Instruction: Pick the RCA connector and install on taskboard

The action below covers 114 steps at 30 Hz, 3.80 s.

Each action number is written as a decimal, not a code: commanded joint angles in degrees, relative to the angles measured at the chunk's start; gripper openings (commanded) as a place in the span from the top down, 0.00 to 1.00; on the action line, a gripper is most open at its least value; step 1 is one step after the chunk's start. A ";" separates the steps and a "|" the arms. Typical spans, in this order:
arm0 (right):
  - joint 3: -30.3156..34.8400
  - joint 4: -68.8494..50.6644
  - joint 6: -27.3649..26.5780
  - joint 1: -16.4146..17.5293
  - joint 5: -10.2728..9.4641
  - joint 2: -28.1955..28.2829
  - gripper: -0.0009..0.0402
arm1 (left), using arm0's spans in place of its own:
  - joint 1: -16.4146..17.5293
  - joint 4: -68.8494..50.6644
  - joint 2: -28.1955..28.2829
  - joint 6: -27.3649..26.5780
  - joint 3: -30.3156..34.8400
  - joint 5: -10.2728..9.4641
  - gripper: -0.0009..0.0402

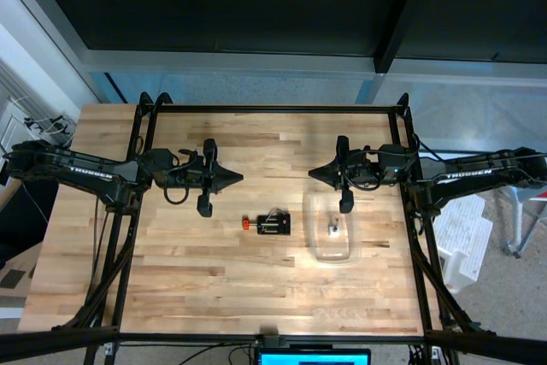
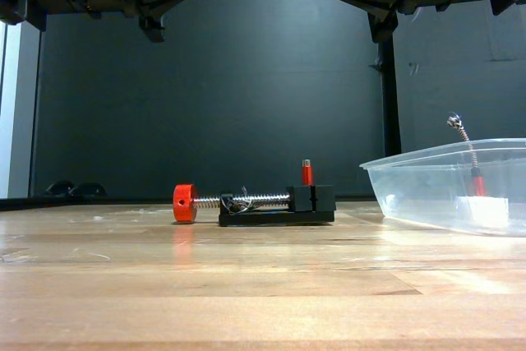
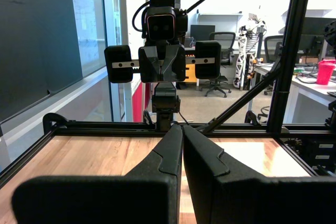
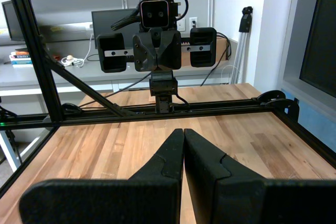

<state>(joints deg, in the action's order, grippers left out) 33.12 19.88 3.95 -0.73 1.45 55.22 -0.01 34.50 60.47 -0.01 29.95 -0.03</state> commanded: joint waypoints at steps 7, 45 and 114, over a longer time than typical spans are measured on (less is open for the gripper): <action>0.00 3.30 -1.46 0.00 -1.53 0.02 0.98 | 0.02 0.04 0.02 0.02 0.00 0.00 0.98; 16.87 -61.22 4.87 7.65 -0.39 -0.42 0.98 | 0.00 0.02 0.02 0.02 0.00 0.00 0.98; 9.64 -55.89 15.72 19.34 5.27 20.39 0.51 | 0.00 0.04 0.02 0.02 0.00 0.00 0.98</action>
<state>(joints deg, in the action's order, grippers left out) 42.89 -36.49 19.70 18.59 6.48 75.40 -0.01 34.54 60.47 0.01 29.93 -0.05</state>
